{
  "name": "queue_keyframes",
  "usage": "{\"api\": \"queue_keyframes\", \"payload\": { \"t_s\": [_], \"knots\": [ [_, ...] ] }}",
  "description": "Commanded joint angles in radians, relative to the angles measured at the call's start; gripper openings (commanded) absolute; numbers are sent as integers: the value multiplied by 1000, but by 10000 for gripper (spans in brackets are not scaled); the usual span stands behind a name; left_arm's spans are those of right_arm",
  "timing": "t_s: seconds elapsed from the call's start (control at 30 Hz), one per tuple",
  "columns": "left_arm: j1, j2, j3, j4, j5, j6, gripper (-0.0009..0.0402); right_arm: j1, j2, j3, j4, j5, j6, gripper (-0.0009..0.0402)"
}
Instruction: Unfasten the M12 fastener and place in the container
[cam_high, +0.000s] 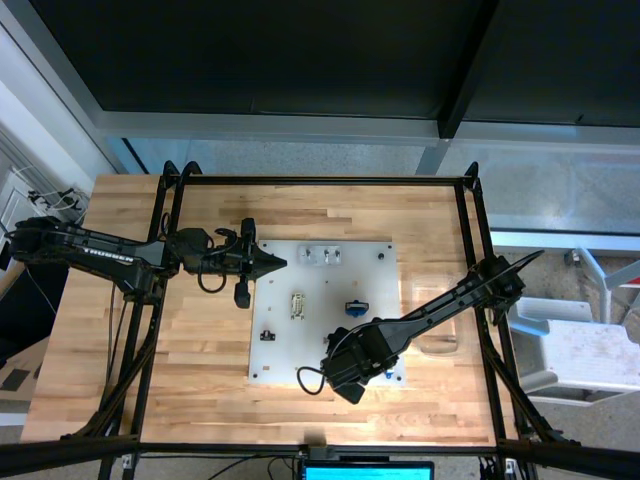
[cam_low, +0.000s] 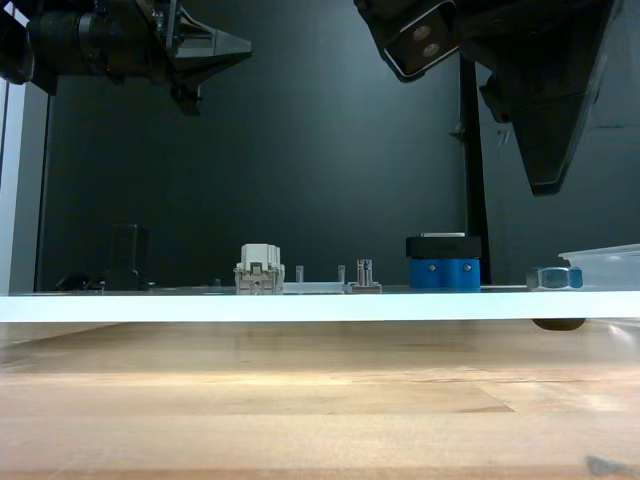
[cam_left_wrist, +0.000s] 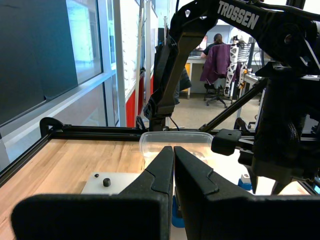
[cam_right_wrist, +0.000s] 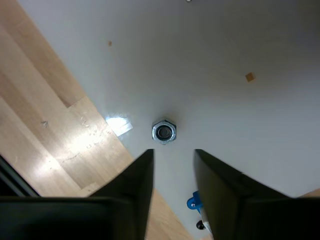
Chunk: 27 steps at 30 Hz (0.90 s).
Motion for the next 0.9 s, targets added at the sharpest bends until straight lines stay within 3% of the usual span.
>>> {"api": "queue_keyframes", "payload": {
  "t_s": [0.03, 0.33, 0.9],
  "knots": [
    [0, 0, 0, 0, 0, 0, 0, 0, 15, 0, 8, 0, 2, 176],
    [0, 0, 0, 0, 0, 0, 0, 2, 47, -1, 32, -1, -10, 253],
    [0, 0, 0, 0, 0, 0, 0, 1, 83, -32, 69, -6, -36, 259]
  ]
}}
